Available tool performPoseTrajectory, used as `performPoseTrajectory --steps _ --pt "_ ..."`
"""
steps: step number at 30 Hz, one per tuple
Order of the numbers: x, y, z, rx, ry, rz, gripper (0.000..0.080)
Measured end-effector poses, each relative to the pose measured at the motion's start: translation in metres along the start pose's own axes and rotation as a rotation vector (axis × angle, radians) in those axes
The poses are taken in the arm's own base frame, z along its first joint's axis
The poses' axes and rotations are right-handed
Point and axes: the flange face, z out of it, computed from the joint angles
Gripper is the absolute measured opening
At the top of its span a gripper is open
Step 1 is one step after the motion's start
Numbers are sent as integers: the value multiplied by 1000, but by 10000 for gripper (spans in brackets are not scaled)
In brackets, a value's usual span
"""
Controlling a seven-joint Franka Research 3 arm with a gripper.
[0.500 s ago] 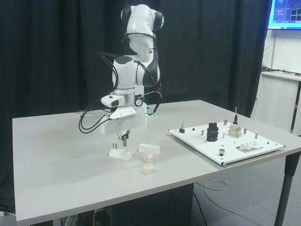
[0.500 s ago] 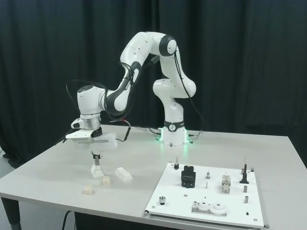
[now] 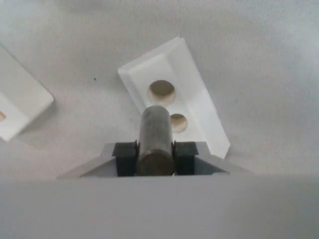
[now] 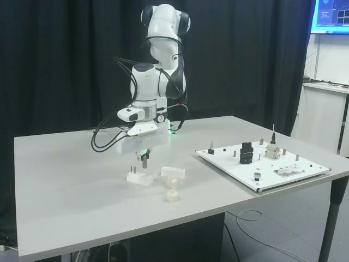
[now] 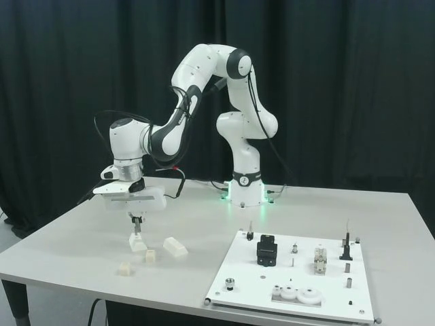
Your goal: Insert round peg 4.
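Round peg (image 3: 155, 142) clamped upright in closed jaws, hanging above white two-hole block (image 3: 175, 94), not touching it

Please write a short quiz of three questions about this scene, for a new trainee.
1. True or false: the claw is shut on a peg.
2. How many holes does the wrist view show in the white block under the peg?
3. In the room views, the peg is: A) seated in the block, B) held above the block, C) lying on the table.

Key: 1 true; 2 two; 3 B.
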Motion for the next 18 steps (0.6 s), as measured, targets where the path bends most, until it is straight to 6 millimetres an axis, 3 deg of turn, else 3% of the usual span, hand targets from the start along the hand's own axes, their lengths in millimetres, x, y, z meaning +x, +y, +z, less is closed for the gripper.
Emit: performPoseTrajectory --steps 18 --pt "0 0 0 -3 1 0 152"
